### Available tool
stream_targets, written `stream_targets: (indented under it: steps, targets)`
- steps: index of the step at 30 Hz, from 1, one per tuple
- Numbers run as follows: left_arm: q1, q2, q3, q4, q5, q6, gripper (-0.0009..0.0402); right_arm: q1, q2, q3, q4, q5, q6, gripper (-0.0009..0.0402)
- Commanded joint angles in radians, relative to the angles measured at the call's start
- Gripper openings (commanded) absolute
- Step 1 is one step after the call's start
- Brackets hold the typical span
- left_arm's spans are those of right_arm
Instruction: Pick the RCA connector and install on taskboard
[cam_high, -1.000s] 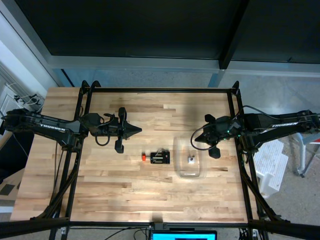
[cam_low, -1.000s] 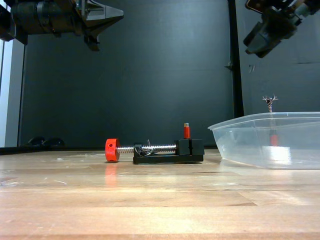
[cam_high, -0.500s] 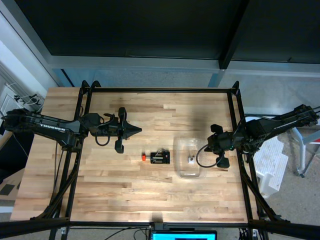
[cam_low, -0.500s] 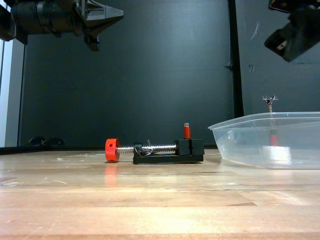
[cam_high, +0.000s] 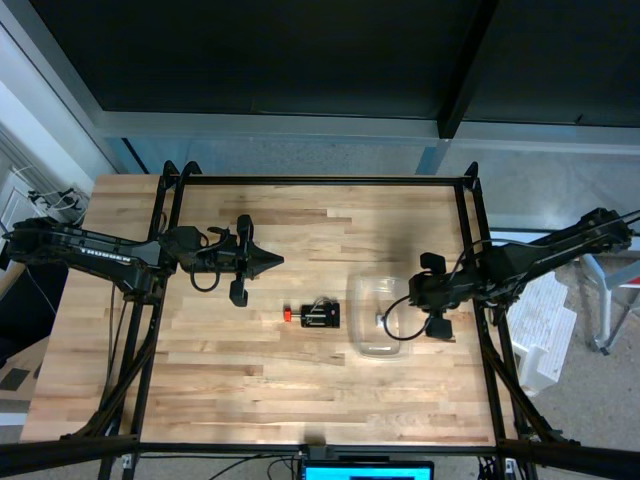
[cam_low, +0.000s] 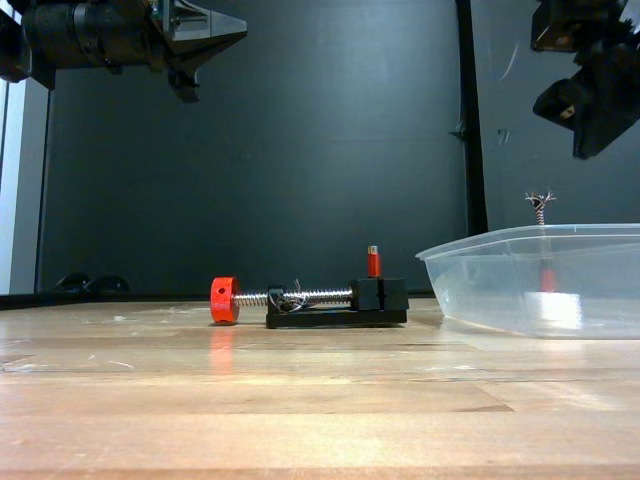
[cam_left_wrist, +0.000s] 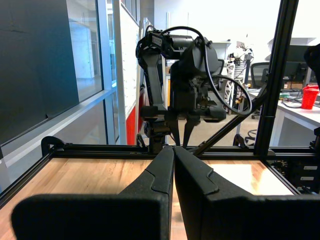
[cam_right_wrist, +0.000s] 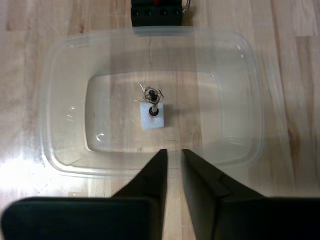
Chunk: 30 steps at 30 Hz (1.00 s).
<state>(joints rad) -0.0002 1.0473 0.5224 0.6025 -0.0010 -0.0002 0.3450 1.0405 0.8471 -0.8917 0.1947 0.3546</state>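
Note:
The RCA connector (cam_right_wrist: 152, 114), a tiny white piece with a dark pin and frayed wire, stands inside the clear tray (cam_right_wrist: 50, 100); it also shows as connector (cam_high: 381, 319) and connector (cam_low: 546, 275). The taskboard (cam_high: 320, 315), a black block with a red stub, lies left of the tray, and shows as taskboard (cam_low: 335, 300) and taskboard (cam_right_wrist: 157, 12). My right gripper (cam_right_wrist: 173, 154) hangs above the tray's right edge, pointing down at the connector, its fingers a narrow gap apart and holding nothing; it shows as right gripper (cam_high: 412, 297) and right gripper (cam_low: 585, 140). My left gripper (cam_high: 275, 262) hovers shut over the table's left half.
The tray (cam_high: 365, 345) sits just right of the taskboard, with its wall (cam_low: 480, 280) rising above the tabletop. A black frame (cam_high: 470, 230) runs around the table's edges. Bare wood lies in front of the taskboard and tray.
The right arm swung nearer and lower, from behind the tray to above its right edge, and turned down toward the connector. The left arm has not moved.

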Motion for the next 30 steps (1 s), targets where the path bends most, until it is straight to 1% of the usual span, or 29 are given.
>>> stream_targets:
  steps: [1, 6, 11, 16, 24, 30]
  targets:
    - [0.000, 0.000, 0.000, 0.000, 0.000, 0.000, 0.0000, 0.000, 0.035, -0.002, 0.043, 0.000, 0.013, 0.0089]
    - [0.000, 0.000, 0.000, 0.000, 0.000, 0.000, 0.0000, 0.000, 0.093, -0.002, 0.079, 0.001, 0.033, 0.0140]
    - [0.000, 0.000, 0.000, 0.000, 0.000, 0.000, 0.0000, 0.000, 0.139, -0.003, 0.110, 0.001, 0.035, 0.0163]
    - [0.000, 0.000, 0.000, 0.000, 0.000, 0.000, 0.0000, 0.000, 0.188, -0.010, 0.145, 0.001, 0.034, 0.0165]
    - [0.000, 0.000, 0.000, 0.000, 0.000, 0.000, 0.0000, 0.000, 0.233, -0.029, 0.201, 0.006, 0.032, 0.0165]
    - [0.000, 0.000, 0.000, 0.000, 0.000, 0.000, 0.0000, 0.000, 0.285, -0.039, 0.255, 0.006, 0.026, 0.0165]
